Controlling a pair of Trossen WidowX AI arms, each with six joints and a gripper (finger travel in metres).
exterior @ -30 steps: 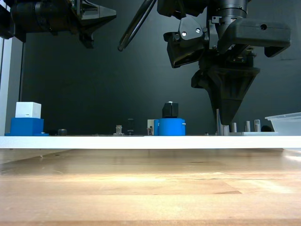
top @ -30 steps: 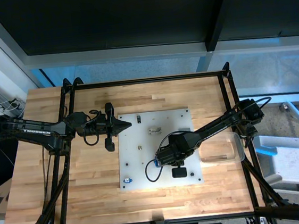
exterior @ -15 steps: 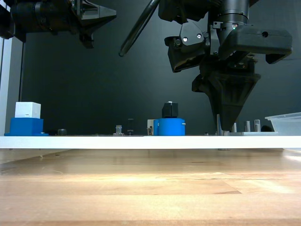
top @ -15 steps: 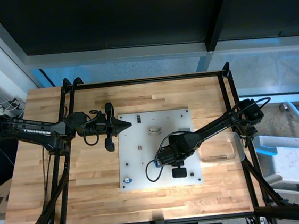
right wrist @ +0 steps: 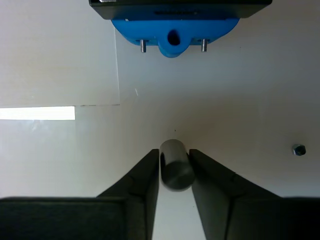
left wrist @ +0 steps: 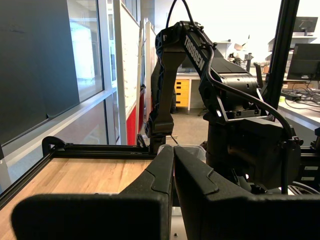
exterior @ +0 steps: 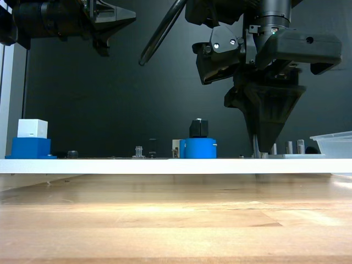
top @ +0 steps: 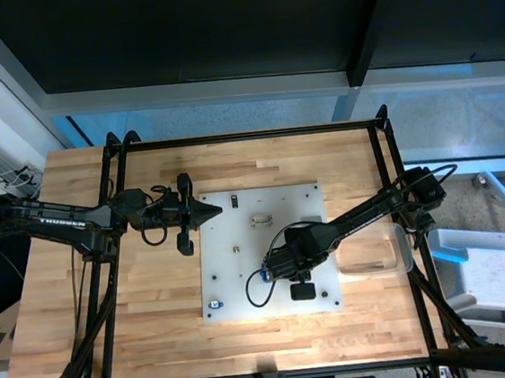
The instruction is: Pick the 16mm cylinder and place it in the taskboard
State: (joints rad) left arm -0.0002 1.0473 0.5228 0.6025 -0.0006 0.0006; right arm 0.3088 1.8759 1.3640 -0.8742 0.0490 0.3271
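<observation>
The 16mm cylinder point(right wrist: 175, 165), short and grey metal, stands upright between the fingers of my right gripper point(right wrist: 174, 157), which is shut on it. That gripper point(top: 278, 263) points straight down over the white taskboard point(top: 244, 280), near its middle. From table height its tip point(exterior: 258, 148) reaches almost to the taskboard point(exterior: 110, 165), and only a sliver of the cylinder point(exterior: 254, 146) shows. The blue fitting point(right wrist: 174, 32) lies just beyond. My left gripper point(top: 217, 210) hangs shut and empty above the board's left edge.
A clear plastic bin point(top: 374, 253) sits just right of the board. On the board stand a blue block with a white cube point(exterior: 31, 146), a blue fitting point(exterior: 199, 148) and several small pegs point(exterior: 290, 147). A black frame rings the table.
My right gripper has sunk a little with the cylinder, bringing its lower end down to the board surface. The left arm has not moved.
</observation>
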